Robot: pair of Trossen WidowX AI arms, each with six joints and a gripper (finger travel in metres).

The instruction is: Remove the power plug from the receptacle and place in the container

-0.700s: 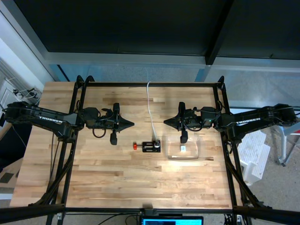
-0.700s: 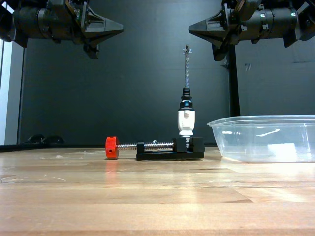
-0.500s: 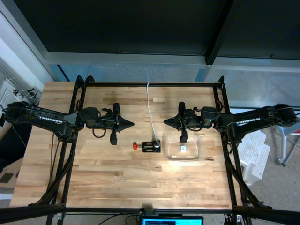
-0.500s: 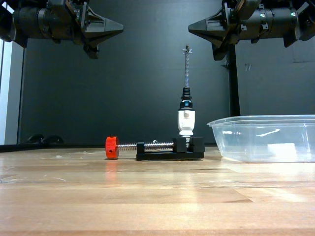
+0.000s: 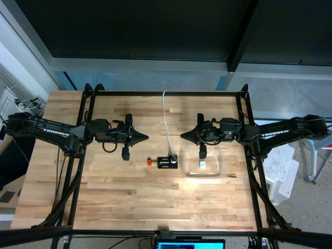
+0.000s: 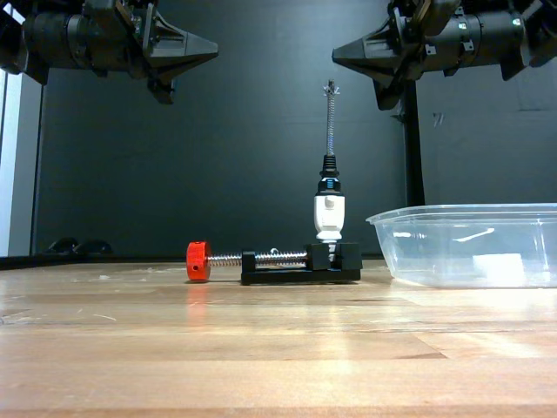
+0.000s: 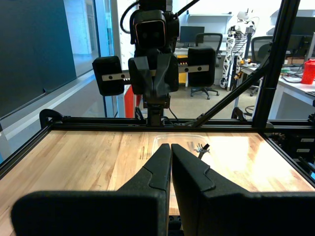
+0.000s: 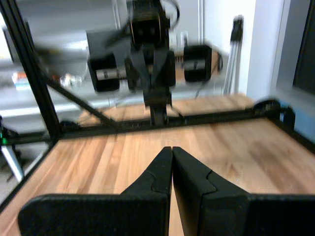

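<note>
One black plug (image 6: 328,177) stands upright, seated in the top of the white socket (image 6: 329,215), its thin springy stub pointing straight up. The socket is held upright in a small black clamp (image 6: 300,262) with a red knob (image 6: 197,260) (the knob faces the left arm's side). The clamp rests near the middle of the wooden table (image 5: 104,197). A white cord (image 5: 167,122) runs along the table from the socket toward the far edge.

Just beside the clamp, on the right arm's side, lies the clear tray (image 6: 409,252) with a small white sticker (image 5: 203,164) on its floor. A narrow gap shows between clamp and tray.

The left gripper (image 5: 147,137) hovers high above the table, well apart from the clamp, with its tip pointing inward. Its fingers (image 7: 160,167) are pressed together and grasp nothing.

The right gripper (image 5: 182,135) hovers at a similar height, facing the left one. Its tip is over the table just beyond the tray's far corner and near the cord. Its fingers (image 8: 161,169) also meet, with nothing between them.

From above, the cord passes between the two tips. From table height, the plug's stub ends just below the grippers. A black frame (image 5: 166,93) borders the table.
</note>
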